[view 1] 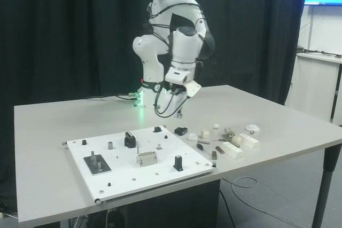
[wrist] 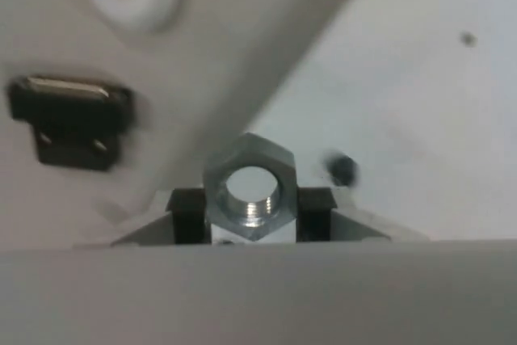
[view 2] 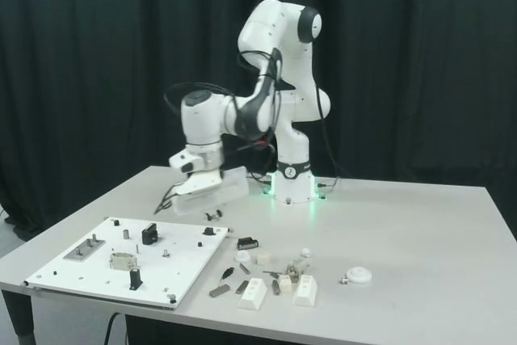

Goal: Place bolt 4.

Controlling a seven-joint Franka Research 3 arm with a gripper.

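Claw: clenched on the nut [wrist: 250, 188], black pads [wrist: 188, 214] pressing two opposite sides; gripper [view 1: 179, 109] carried in the air, well above the table [view 1: 48, 126].
Held piece: a hex nut with a threaded bore, grey metal, despite the task's word "bolt"; bore facing the wrist camera, thread visible inside.
Place: between the arm's base and the white board [view 1: 120, 177], just past the board's far edge; in the second room view the gripper [view 2: 212, 214] hangs near the board's corner.
Board: white, carrying black fixtures, small pegs and a grey plate [view 1: 96, 164]; which spot counts as number 4 cannot be told.
Loose parts: white blocks and small metal pieces spread on the table [view 2: 420, 224] beside the board, apart from the gripper.
Handling: probably rigid, dense for its bulk, smooth and a little slippery; no risk of crushing, some risk of twisting between the pads.
Hold: across two parallel flats, as now, bore kept free.
Stage: carrying, not yet set down.
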